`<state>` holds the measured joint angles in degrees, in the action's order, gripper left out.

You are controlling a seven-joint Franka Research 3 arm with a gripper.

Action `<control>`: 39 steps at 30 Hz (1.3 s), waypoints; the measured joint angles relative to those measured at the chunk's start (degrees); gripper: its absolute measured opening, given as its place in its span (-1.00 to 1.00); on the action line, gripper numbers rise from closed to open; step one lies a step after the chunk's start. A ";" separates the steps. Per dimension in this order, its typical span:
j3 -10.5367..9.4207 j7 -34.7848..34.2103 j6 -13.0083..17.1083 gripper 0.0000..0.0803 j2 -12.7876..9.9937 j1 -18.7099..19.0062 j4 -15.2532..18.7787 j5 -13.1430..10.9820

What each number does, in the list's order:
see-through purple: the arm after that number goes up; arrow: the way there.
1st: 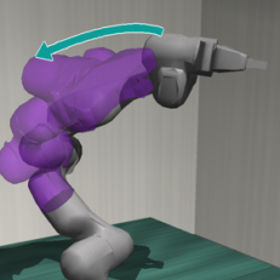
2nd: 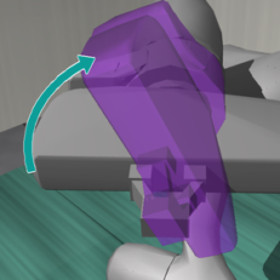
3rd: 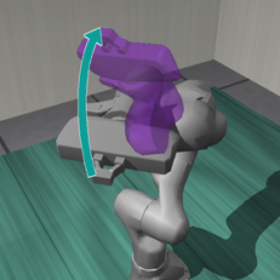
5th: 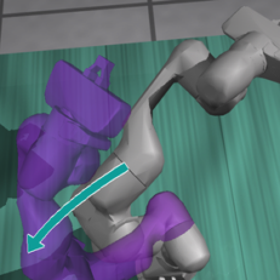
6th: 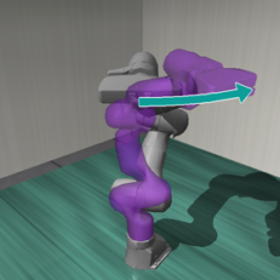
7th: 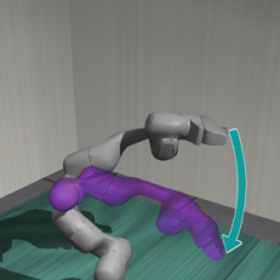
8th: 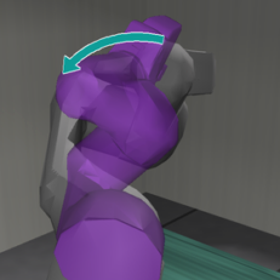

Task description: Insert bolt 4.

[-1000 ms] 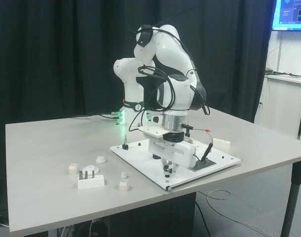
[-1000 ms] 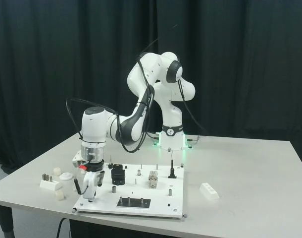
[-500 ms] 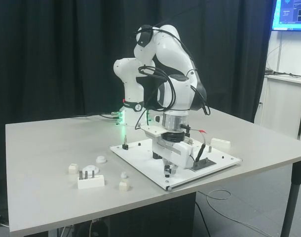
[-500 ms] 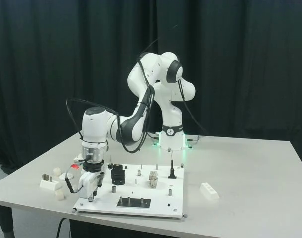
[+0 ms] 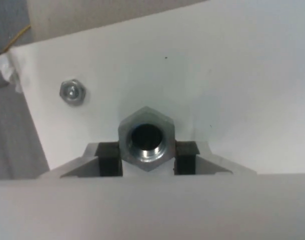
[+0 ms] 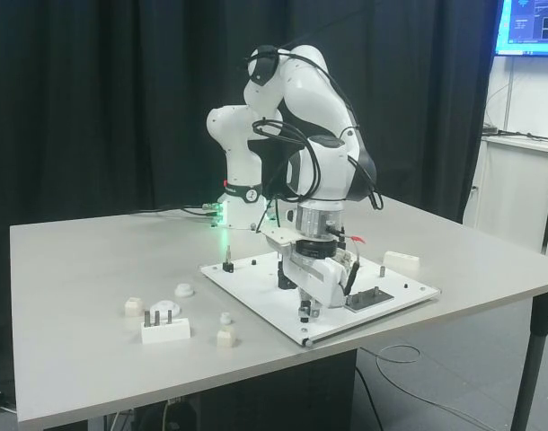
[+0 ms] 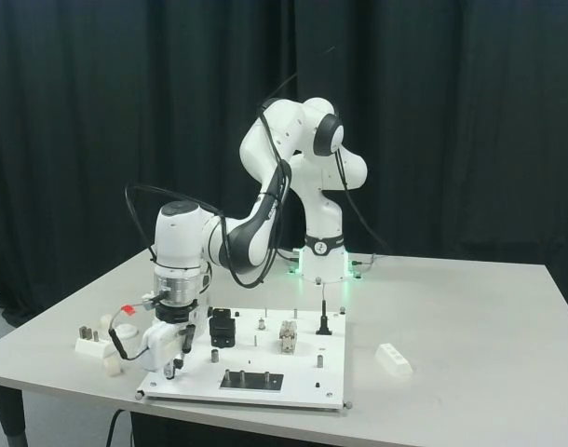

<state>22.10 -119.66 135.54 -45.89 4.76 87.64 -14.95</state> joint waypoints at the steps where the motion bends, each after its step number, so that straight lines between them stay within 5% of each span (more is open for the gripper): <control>1: 0.00 -0.67 0.02 -0.44 -0.01 0.00 0.00 0.00; 25: 0.78 -13.39 -0.04 -0.44 -0.50 0.60 -0.51 -0.82; 39: 6.11 -14.44 -1.88 -0.44 -2.10 4.05 -1.25 -9.51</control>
